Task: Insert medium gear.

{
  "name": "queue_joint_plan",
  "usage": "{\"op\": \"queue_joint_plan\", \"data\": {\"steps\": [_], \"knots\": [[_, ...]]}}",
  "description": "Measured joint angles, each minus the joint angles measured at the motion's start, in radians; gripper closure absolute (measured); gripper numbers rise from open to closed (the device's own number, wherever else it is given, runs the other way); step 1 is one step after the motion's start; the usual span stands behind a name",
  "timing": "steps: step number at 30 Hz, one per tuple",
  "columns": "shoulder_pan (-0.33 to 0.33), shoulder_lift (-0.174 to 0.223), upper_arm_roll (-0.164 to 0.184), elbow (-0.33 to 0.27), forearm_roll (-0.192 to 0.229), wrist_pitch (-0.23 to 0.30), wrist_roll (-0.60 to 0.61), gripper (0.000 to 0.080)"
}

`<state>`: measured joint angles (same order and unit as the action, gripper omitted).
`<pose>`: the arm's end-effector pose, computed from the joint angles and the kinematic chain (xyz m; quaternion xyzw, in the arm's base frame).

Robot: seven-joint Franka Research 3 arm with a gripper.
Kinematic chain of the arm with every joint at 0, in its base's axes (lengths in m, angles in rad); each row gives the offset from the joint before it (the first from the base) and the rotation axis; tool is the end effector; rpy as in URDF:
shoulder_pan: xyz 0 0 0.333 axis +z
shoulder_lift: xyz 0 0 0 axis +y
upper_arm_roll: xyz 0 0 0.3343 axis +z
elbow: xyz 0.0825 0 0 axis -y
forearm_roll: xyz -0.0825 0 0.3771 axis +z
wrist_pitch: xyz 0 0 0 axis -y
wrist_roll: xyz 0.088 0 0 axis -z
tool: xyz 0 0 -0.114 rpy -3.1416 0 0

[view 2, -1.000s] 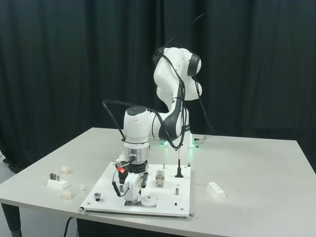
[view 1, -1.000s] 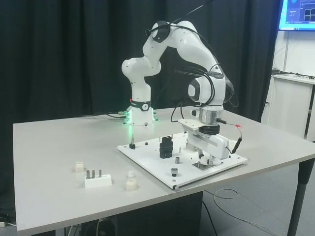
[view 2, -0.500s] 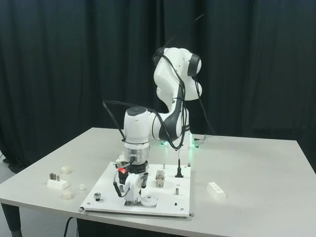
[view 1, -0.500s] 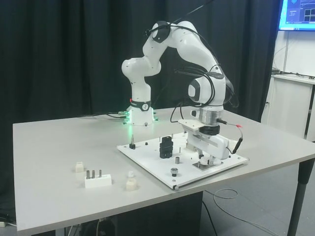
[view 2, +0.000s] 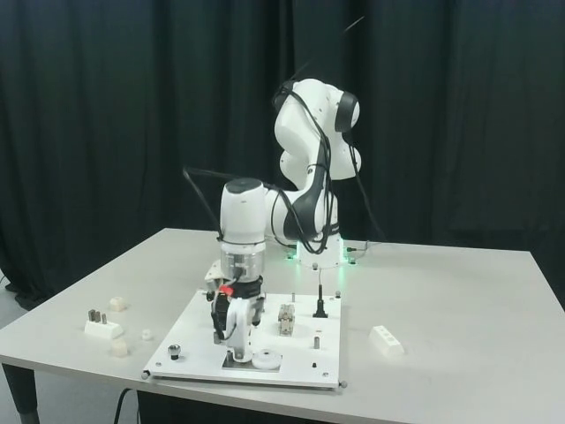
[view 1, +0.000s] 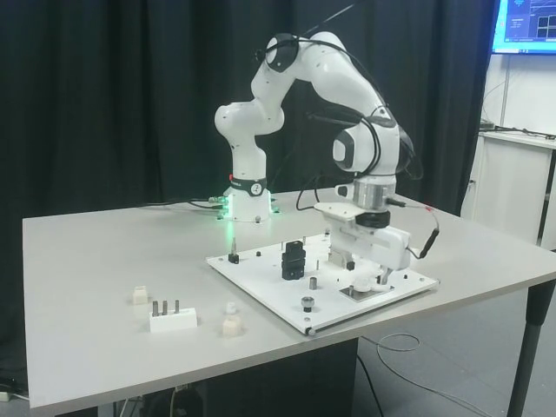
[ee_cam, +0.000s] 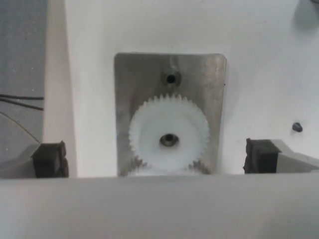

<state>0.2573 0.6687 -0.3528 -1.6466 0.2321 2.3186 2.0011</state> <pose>0.6962 -0.0275 0.2580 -0.4643 0.8851 -0.0316 0.0093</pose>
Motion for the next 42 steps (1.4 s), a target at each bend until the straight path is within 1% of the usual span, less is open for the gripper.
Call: {"op": "queue_joint_plan", "data": {"steps": [5, 6, 7, 16, 23, 32, 42], "knots": [[0.0, -0.024, 0.0, 0.003, -0.008, -0.015, 0.0, 0.0038], [0.0, -0.027, 0.0, 0.003, -0.008, -0.016, 0.0, 0.001], [0.0, -0.03, 0.0, 0.004, -0.008, -0.016, 0.0, 0.001], [0.003, -0.031, 0.004, 0.025, -0.008, -0.015, -0.008, 0.0003], [0.003, -0.016, 0.007, 0.049, -0.008, -0.007, -0.019, 0.0003], [0.002, 0.023, 0.007, 0.088, -0.008, -0.001, -0.019, 0.0003], [-0.001, 0.054, 0.007, 0.113, -0.008, 0.0, -0.019, 0.0003]]}}
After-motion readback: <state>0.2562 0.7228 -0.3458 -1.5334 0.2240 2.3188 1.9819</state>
